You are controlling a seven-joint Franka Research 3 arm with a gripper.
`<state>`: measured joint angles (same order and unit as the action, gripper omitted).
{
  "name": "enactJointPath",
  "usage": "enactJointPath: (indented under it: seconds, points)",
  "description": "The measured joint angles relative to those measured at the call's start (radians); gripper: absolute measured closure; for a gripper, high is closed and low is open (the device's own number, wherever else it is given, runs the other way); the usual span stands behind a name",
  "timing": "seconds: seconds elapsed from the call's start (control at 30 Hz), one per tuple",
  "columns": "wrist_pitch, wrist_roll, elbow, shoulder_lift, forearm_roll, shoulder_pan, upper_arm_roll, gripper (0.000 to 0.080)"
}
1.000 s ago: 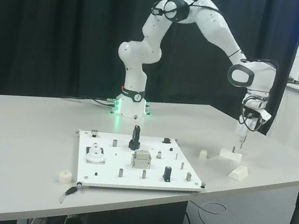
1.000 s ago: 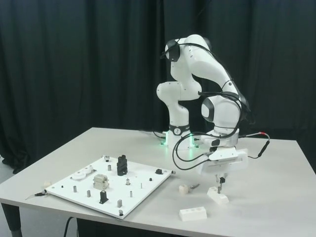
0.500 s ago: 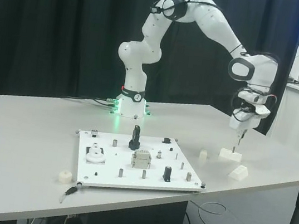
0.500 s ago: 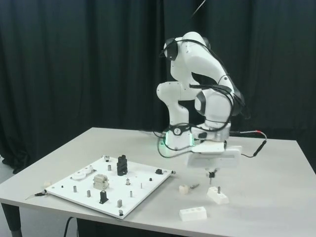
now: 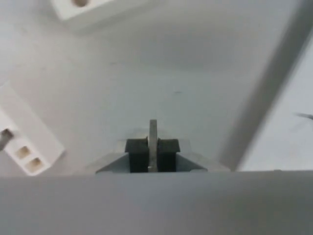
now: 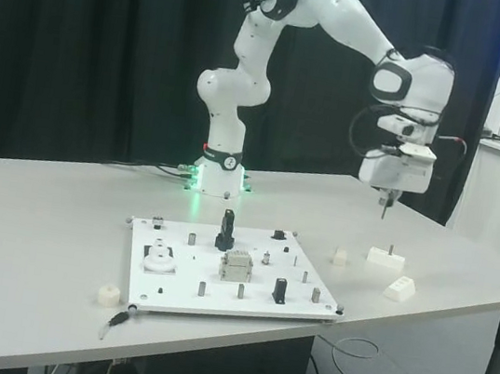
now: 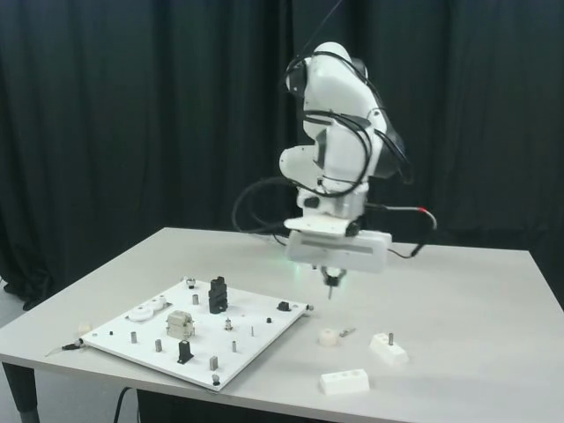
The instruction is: Insert square peg 1.
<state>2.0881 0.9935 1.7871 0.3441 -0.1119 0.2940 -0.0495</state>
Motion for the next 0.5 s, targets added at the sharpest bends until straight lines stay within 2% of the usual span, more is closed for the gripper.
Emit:
enactJointPath:
  seconds: [0.23, 0.5]
  points:
    - [-0.013, -0.011, 0.0, -0.034, 0.031, -0.047, -0.017, 0.0768]
    - [-0.019, -0.125, 0.0, -0.065, 0.063, -0.119, -0.021, 0.0768]
